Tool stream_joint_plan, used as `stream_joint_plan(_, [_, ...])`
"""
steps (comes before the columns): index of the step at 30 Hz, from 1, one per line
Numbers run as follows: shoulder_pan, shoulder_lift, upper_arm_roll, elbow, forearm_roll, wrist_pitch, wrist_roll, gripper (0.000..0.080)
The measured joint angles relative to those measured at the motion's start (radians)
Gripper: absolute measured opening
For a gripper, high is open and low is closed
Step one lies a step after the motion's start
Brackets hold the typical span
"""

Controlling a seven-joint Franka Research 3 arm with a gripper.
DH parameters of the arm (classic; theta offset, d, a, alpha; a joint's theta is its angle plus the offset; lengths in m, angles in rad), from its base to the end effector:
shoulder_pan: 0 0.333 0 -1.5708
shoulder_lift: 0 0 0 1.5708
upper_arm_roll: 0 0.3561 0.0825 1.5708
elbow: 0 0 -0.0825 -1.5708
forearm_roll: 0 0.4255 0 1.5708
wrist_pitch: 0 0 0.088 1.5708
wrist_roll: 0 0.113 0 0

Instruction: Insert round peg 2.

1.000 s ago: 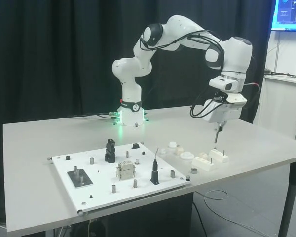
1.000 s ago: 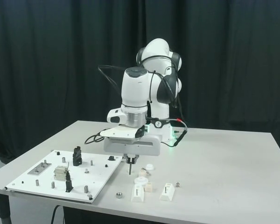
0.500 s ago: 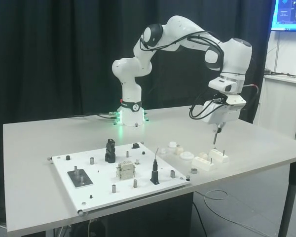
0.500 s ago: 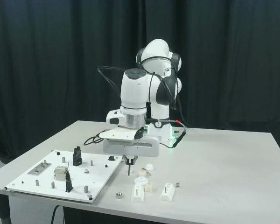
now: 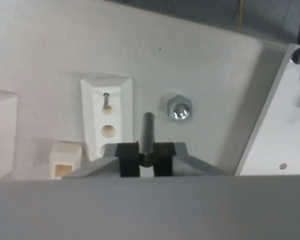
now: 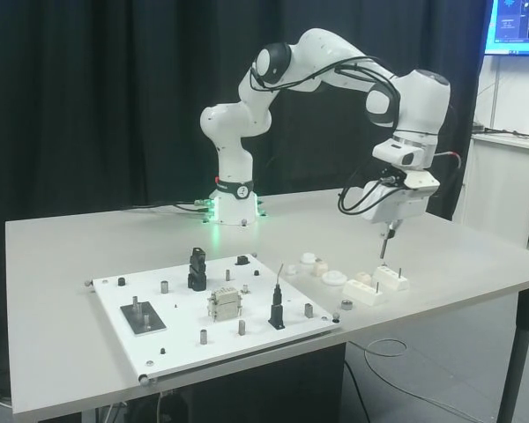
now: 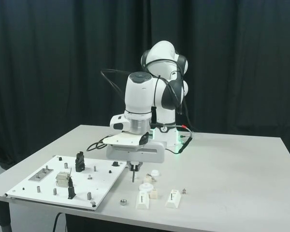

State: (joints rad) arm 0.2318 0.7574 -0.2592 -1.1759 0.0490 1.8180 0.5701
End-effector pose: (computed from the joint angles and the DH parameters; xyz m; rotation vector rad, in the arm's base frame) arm 0.8049 0.0411 0.3516 2.8745 -0.8136 -0.0795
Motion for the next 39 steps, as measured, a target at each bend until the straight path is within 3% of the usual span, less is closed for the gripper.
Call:
stream_joint_plan(10, [0.000,0.003,0.002,0.000,-0.032,-0.001,-0.025,0.0053])
stream_joint_plan(19, [-0.014,0.006,0.002,-0.004,-0.093,-0.022,-0.027,0.0053])
stream_joint_plan(30, [-0.064,0.006,0.011,-0.024,-0.127,-0.047,-0.055,0.0053])
stream_joint_plan(39, [-0.128,0.006,0.040,-0.039,-0.141,-0.061,-0.077,0.0053])
